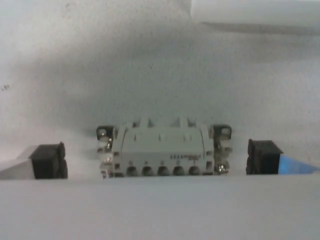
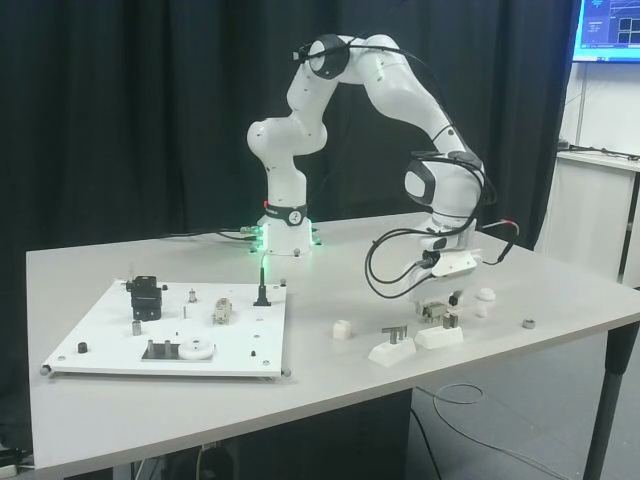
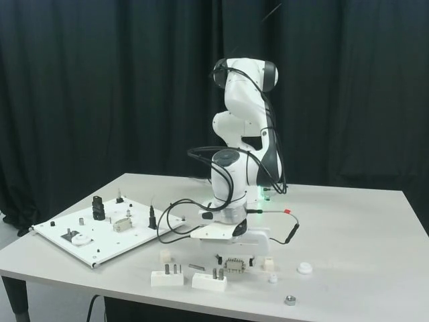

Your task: Pick waterproof.

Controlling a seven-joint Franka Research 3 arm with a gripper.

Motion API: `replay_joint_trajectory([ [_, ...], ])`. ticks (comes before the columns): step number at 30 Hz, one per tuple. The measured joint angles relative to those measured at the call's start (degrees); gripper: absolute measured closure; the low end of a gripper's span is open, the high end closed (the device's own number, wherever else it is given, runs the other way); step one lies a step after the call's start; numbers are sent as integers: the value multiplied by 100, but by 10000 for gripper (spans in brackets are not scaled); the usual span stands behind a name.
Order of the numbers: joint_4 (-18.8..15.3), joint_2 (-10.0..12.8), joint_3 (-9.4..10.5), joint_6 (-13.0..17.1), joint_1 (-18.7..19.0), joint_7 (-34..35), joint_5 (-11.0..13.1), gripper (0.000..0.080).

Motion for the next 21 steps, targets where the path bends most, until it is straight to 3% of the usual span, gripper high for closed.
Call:
replay_joint_trajectory([
  [21,-46,95,-14,193,17,102,-19,3],
])
